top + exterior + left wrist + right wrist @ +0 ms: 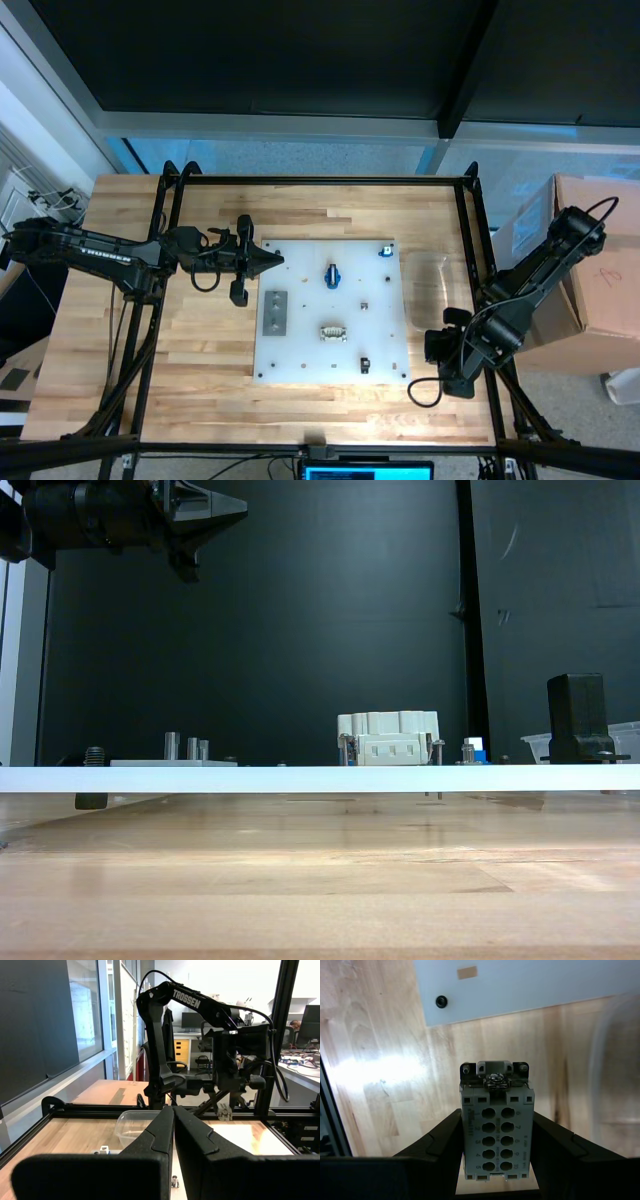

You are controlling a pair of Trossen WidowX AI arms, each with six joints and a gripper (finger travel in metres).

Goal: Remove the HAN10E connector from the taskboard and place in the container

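A beige HAN10E connector (496,1105) with numbered pin holes stands upright between the fingers of my right gripper (497,1129), which is shut on it above bare wood, clear of the white taskboard (530,985). From above, my right gripper (440,350) sits just off the board's near right corner. A second beige connector piece (333,332) stays seated on the board (300,370), also visible in the low view (388,738). The clear container (440,275) lies right of the board. My left gripper (270,258) hovers shut over the board's far left corner.
The board carries a grey metal block (275,311), a blue knob (332,275) and a small black part (365,363). A black frame rail (480,260) runs along the table's right side. A cardboard box (590,270) stands beyond it.
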